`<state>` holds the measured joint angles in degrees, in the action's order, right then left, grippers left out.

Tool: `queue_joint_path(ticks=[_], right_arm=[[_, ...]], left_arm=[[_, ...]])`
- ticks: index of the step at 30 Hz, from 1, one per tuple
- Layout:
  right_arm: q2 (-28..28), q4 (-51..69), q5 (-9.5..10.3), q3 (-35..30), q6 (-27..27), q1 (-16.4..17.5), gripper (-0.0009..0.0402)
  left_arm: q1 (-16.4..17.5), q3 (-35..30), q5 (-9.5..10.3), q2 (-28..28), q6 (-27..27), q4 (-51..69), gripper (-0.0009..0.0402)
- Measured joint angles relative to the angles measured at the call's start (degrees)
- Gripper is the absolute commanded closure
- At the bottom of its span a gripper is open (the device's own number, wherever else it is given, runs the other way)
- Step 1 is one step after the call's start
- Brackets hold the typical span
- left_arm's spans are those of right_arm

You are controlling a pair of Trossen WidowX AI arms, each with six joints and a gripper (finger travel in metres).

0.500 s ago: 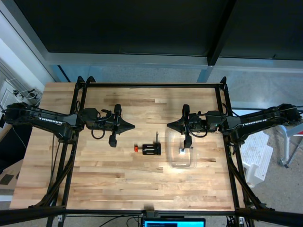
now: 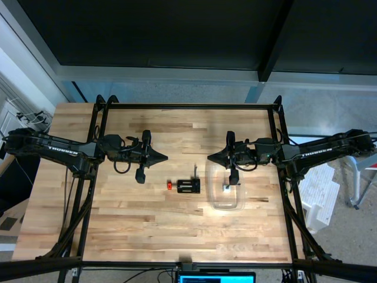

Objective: Pick the USB-C connector and install on taskboard

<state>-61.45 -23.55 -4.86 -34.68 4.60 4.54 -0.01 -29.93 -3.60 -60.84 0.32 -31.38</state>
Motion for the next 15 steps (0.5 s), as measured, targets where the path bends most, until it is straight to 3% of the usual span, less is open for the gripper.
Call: queue_joint_path(ticks=[15], right_arm=[[-7.9, 40.6, 0.46, -18.4, 2.9, 0.3, 0.0393]], left_arm=[[0.0, 0.0, 0.02, 0.0, 0.0, 0.0, 0.0393]])
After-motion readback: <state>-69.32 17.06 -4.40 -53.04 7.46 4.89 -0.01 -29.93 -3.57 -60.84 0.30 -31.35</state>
